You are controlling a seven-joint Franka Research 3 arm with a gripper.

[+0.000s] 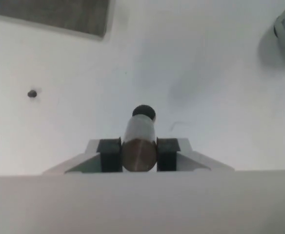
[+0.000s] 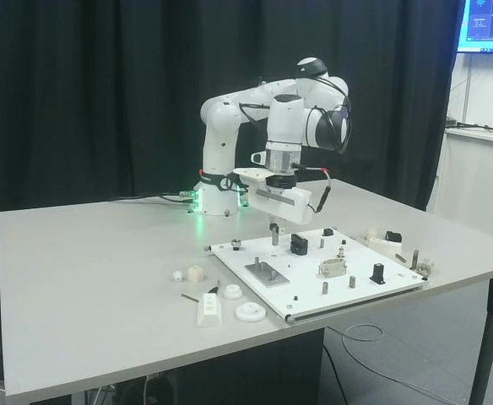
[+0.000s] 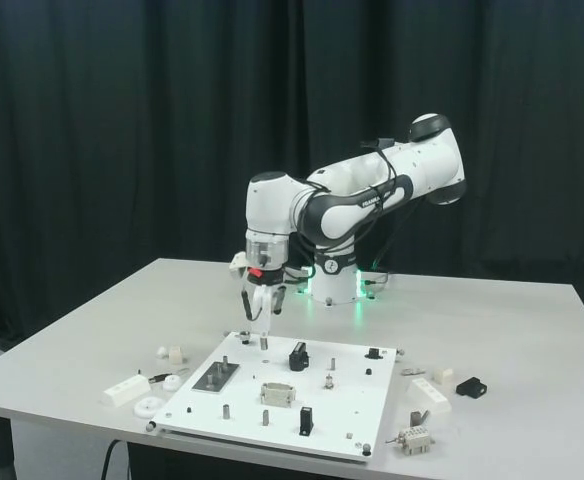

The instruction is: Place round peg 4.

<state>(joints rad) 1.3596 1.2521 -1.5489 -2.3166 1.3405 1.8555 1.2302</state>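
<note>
1. A black curtain is seen behind the grey table [image 2: 86, 261]; a white board [image 2: 255, 253] lies on the table in front of the arm's base.
2. The gripper [image 1: 139, 155] is held over the board's edge nearest the base, pointing straight down.
3. The fingers [image 1: 109, 155] are clenched on round peg 4 [image 1: 139, 141], which is held upright between them.
4. The peg's lower end is seen at a dark hole [image 1: 144, 112] in the board; whether it has entered cannot be told.
5. A grey plate [image 3: 215, 376] is fixed on the board, on the side away from the base.
6. Small white parts [image 2: 208, 310] lie on the table beside the board.
</note>
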